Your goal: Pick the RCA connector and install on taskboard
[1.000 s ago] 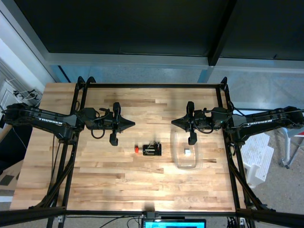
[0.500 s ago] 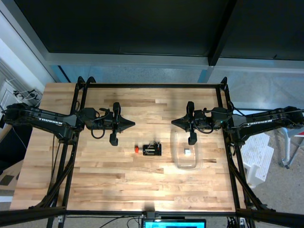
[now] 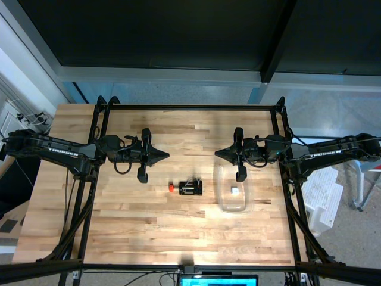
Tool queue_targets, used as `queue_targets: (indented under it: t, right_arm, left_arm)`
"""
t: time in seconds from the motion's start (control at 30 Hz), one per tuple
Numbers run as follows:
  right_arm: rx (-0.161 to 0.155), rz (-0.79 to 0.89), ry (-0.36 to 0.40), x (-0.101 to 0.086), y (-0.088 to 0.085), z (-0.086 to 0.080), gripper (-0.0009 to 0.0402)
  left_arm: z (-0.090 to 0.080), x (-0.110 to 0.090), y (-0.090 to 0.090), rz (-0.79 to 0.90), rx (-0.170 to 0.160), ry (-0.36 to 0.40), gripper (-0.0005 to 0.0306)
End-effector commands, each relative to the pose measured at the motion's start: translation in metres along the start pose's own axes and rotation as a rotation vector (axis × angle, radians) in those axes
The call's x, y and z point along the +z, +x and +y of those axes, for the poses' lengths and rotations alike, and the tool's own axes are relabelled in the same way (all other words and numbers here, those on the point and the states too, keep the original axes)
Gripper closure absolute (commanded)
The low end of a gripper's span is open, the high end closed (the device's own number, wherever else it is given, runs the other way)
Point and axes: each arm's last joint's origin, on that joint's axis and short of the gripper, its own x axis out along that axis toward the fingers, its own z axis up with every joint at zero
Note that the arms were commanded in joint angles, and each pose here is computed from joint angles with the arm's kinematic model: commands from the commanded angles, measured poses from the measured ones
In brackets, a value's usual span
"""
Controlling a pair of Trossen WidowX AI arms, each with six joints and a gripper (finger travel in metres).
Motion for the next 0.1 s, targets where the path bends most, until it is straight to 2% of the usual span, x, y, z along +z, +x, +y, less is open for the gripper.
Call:
queue_targets:
  t: [0.03, 0.1]
  right_arm:
    - [0.0, 0.0, 0.0, 0.0001, 0.0, 0.0, 0.0393]
    - [0.0, -0.001, 0.0, 0.0002, 0.0, 0.0001, 0.0393]
  left_arm:
    - [0.0001, 0.0, 0.0001, 0.0, 0.0, 0.0, 0.03]
    - [0.0, 0.0, 0.0001, 0.0, 0.0, 0.0, 0.03]
